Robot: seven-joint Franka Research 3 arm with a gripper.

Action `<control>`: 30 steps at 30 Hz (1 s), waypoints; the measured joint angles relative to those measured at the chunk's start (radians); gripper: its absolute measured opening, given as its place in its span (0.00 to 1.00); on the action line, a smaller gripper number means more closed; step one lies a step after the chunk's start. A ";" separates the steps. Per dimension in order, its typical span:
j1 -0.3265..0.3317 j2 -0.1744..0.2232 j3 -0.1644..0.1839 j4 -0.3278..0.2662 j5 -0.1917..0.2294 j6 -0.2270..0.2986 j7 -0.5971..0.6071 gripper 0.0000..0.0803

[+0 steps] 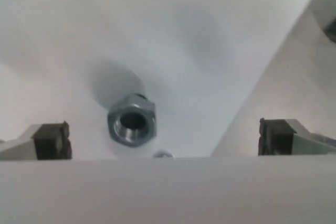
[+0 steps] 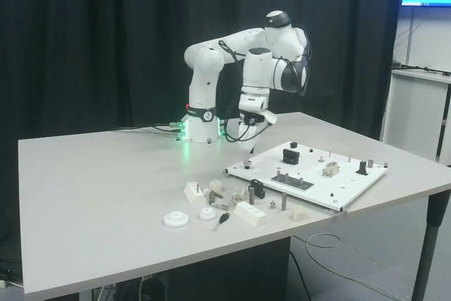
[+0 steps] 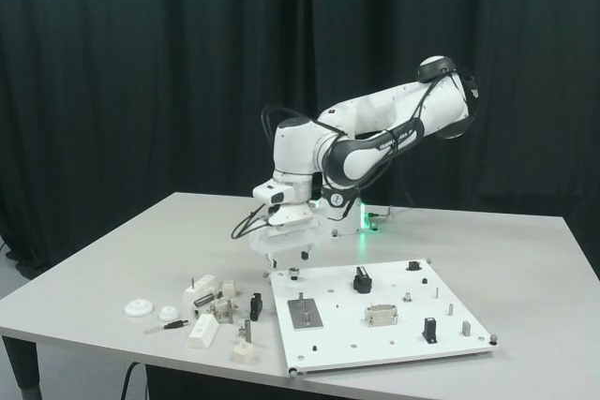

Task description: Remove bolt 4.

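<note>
Wrist view: hexagonal metal bolt (image 1: 132, 119) between spread gripper (image 1: 164, 139) fingertips.

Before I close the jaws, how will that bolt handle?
The bolt looks like rigid metal with a six-sided head, so flats should grip well. It stands upright in the white board, probably threaded, so expect resistance. The gripper straddles it, jaws wide apart.

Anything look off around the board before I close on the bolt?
Nothing stands out. The bolt stands upright on the white board, between the open tool fingers. Loose parts lie on the table beside the board.
</note>
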 joint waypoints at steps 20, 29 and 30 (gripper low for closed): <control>-0.002 0.000 -0.060 -0.002 -0.045 -0.035 0.128 1.00; -0.003 0.000 -0.067 -0.002 -0.045 -0.051 0.153 1.00; -0.003 0.000 -0.068 -0.002 -0.045 -0.053 0.154 1.00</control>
